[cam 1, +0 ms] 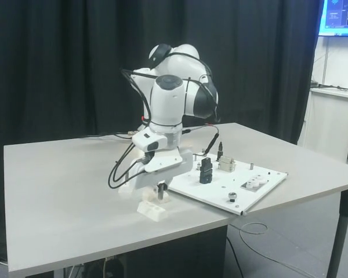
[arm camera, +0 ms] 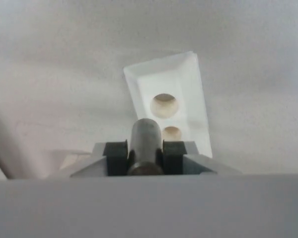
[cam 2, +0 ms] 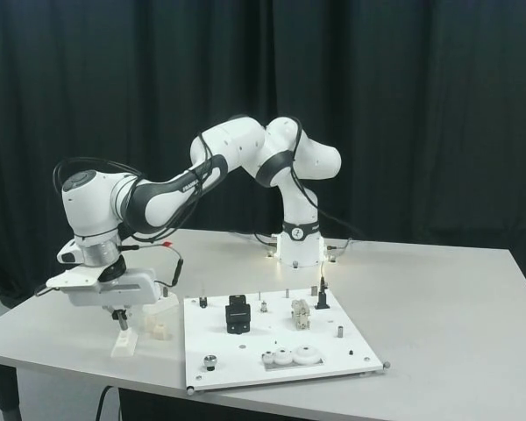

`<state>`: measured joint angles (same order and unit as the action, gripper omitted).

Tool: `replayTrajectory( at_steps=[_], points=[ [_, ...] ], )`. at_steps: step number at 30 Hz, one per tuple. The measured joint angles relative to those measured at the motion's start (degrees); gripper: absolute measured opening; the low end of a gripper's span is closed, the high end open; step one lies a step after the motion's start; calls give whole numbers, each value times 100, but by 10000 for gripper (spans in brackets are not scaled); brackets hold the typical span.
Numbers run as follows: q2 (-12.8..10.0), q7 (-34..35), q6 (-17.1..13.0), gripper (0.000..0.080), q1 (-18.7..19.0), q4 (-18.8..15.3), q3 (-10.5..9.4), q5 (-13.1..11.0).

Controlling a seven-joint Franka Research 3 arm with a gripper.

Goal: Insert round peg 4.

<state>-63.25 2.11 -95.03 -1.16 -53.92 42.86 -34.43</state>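
Note:
My gripper (arm camera: 144, 159) is shut on a grey round peg (arm camera: 146, 144), which stands upright between the black finger pads (arm camera: 116, 156). Below it on the table lies a small white block (arm camera: 170, 94) with two round holes; the larger hole (arm camera: 164, 104) shows whole, the smaller hole (arm camera: 172, 133) sits close beside the peg's side. In the first room view the gripper (cam 1: 160, 190) holds the peg just above the white block (cam 1: 151, 210). The second room view shows the gripper (cam 2: 119, 317) over the same block (cam 2: 124, 343) at the table's left front.
A white board (cam 2: 280, 346) with black and grey fittings lies to the right of the block. A second small white part (cam 2: 158, 330) stands between block and board. The table's front edge (cam 1: 162, 231) runs close by. Cables hang from the wrist.

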Motion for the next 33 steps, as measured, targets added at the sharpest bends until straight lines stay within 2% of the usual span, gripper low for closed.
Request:
replayTrajectory(
  at_steps=[24,33],
  points=[
    [77,92,14,145,8,0,-78,129],
    [81,166,174,145,3,-5,-130,199]
  ],
)
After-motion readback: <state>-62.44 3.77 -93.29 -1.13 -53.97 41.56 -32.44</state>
